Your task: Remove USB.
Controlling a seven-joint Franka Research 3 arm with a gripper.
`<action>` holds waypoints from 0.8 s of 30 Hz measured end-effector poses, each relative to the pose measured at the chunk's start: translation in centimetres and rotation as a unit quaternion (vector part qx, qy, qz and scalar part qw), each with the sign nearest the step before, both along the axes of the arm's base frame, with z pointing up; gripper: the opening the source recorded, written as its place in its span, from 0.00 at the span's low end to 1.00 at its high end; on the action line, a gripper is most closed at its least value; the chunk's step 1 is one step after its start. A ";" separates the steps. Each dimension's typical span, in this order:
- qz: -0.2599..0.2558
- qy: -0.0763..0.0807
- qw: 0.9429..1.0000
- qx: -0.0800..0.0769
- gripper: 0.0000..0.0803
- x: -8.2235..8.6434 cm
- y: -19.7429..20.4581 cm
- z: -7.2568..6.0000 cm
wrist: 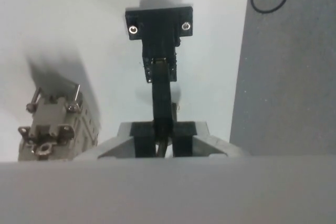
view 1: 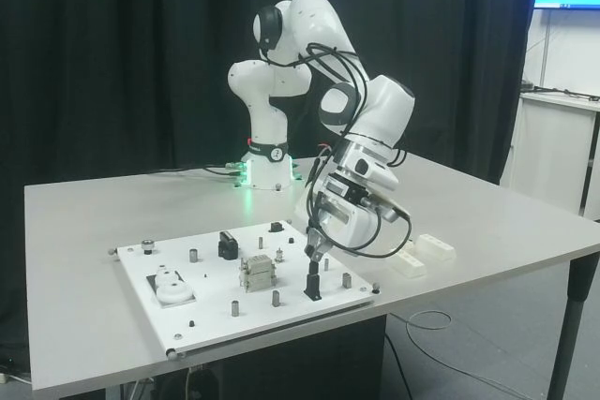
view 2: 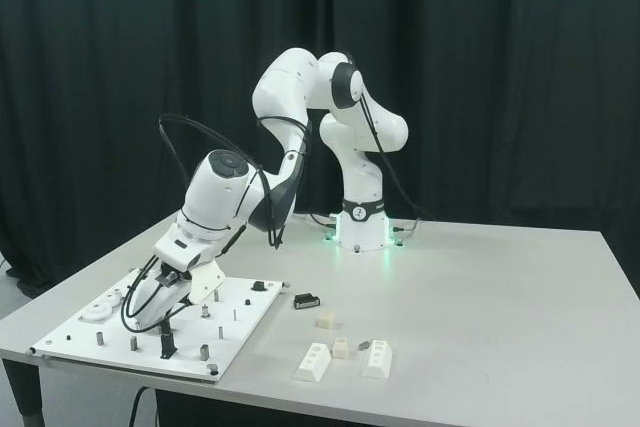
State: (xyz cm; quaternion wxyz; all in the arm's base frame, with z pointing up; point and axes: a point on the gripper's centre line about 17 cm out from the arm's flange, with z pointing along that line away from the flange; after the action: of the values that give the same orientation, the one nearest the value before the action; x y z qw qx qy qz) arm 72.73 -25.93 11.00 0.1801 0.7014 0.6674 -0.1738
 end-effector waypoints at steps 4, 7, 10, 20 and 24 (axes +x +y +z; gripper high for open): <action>-0.004 0.000 1.000 -0.001 0.08 -0.1 0.0 0.0; -0.011 -0.002 1.000 -0.002 0.08 -0.2 0.0 0.1; -0.016 -0.003 1.000 -0.002 0.08 -0.2 0.0 0.1; -0.019 -0.002 1.000 -0.019 0.08 0.3 -0.2 2.1; -0.012 0.000 0.999 -0.035 0.07 0.8 -0.3 3.7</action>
State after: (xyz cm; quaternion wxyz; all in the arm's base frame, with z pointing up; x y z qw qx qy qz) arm 73.57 -26.19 14.67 0.2024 0.7027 0.6523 -0.1991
